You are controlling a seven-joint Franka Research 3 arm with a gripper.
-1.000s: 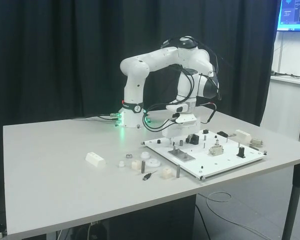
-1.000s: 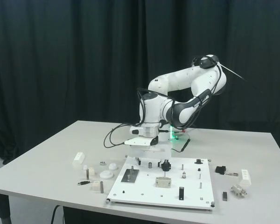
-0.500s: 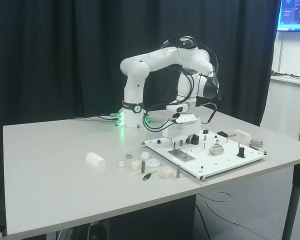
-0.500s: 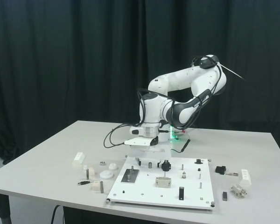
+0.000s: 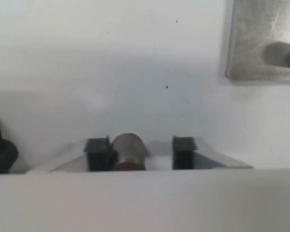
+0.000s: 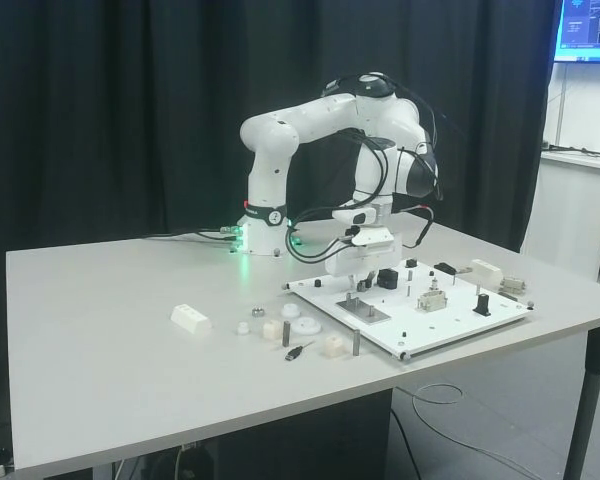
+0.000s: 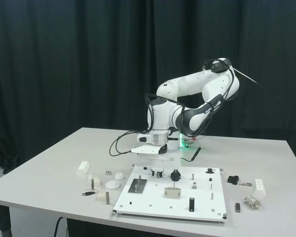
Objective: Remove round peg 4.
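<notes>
The white arm reaches down over the far edge of the white board on the grey worktop, near the middle of both room views. In the wrist view the hand sits low in the frame with its two black fingertips partly open — a round grey peg stands between them, touching the left-hand fingertip, with a gap to the right-hand one. A grey metal plate fills the upper right corner of that view. Small white parts lie on the worktop beside the board, left of it in the first room view.
</notes>
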